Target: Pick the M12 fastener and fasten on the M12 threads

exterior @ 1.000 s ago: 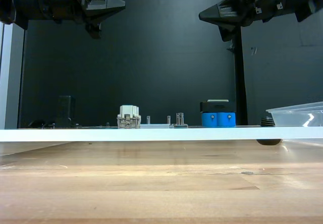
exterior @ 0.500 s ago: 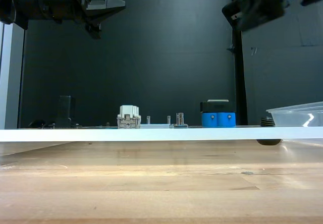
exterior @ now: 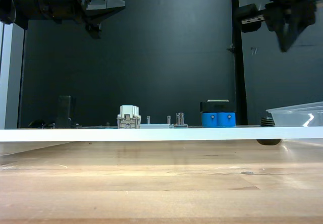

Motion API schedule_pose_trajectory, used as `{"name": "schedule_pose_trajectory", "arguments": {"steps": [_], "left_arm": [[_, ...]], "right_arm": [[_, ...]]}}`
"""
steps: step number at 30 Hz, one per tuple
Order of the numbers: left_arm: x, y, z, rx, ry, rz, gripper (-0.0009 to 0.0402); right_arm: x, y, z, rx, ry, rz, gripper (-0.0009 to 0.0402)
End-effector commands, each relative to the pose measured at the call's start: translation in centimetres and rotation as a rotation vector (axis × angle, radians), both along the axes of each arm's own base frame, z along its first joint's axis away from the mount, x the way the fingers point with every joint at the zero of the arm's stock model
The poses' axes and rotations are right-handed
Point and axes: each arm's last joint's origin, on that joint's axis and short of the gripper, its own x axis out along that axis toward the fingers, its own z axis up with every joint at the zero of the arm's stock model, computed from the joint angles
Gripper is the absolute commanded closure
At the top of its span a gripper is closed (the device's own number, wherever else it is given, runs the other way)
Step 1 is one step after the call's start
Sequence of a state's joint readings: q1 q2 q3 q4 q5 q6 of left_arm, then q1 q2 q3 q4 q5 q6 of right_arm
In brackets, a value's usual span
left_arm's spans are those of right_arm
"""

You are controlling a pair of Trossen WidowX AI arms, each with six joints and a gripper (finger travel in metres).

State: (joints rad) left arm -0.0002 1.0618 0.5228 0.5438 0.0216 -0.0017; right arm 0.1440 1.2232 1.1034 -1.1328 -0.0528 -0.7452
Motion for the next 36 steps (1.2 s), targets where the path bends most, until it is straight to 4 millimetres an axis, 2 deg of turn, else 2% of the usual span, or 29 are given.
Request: {"name": "schedule_pose_trajectory", "arguments": {"steps": [1, 7, 12, 21, 36], "left_arm": [[0.0, 0.0, 0.0, 0.0, 0.001, 0.0, 0.0393], [0.0, 0.0, 0.0, 0.0, 0.001, 0.0, 0.0393], [0.0, 0.0, 0.0, 0.0, 0.001, 0.0, 0.0393], [0.0, 0.0, 0.0, 0.0, 0.0, 0.0, 0.0393], [0.0, 0.0, 0.0, 0.0, 0.0, 0.0, 0.0393]], "right_arm": [[-0.4, 0.5, -0.5, -0.061, 0.067, 0.164, 0.0393], [-0.3, 1.5, -1.2, -0.151, 0.108, 0.374, 0.0393], [0.1, 3.1, -2.5, -0.225, 0.175, 0.495, 0.0393], [-0.3, 4.7, -5.0, -0.244, 0.271, 0.601, 0.0391], [1.6, 5.7, -7.1, -0.242, 0.245, 0.613, 0.0275]]}}
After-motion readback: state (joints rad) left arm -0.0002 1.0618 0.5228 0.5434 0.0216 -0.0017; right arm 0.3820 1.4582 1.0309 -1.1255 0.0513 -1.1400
